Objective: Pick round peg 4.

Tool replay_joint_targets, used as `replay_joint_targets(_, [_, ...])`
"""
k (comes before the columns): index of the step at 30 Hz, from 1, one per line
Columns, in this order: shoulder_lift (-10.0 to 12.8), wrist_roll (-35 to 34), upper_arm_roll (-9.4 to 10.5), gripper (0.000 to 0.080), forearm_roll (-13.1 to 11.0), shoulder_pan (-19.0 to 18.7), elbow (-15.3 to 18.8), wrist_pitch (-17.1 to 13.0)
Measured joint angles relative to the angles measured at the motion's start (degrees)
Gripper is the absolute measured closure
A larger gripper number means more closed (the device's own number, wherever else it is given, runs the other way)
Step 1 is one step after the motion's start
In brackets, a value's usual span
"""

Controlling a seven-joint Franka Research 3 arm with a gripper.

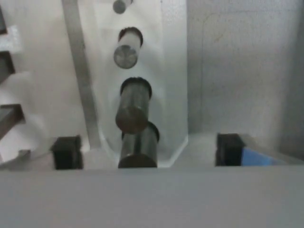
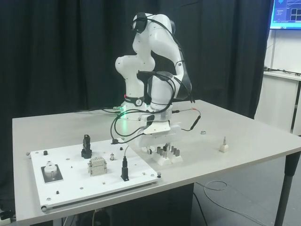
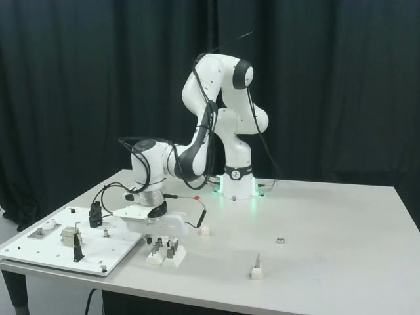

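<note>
Peg (image 1: 137,148), a smooth dark cylinder, stands upright in its white holder (image 1: 173,95) between the gripper's (image 1: 148,154) parted fingers.

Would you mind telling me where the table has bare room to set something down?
The widest bare stretch of the grey table lies between the robot base, the small nut and the far edge. It is crowded around the peg holder under the gripper and on the white board.
</note>
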State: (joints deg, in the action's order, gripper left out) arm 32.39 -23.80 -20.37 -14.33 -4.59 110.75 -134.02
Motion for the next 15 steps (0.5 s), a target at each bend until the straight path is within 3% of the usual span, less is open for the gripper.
replay_joint_targets(3, [-0.1, 0.0, -0.01, 0.0152, 0.0, 0.0, 0.1, -0.4])
replay_joint_targets(4, [-0.1, -0.1, -0.02, 0.0314, 0.0, 0.0, 0.2, -0.4])
replay_joint_targets(10, [-0.6, -0.1, -0.13, 0.0314, 0.0, 0.0, 0.4, -0.4])
replay_joint_targets(11, [-0.7, -0.2, -0.14, 0.0496, 0.0, 0.0, 0.4, -0.4])
replay_joint_targets(15, [-1.3, -0.2, -0.16, 0.0496, 0.0, 0.0, 0.7, -0.1])
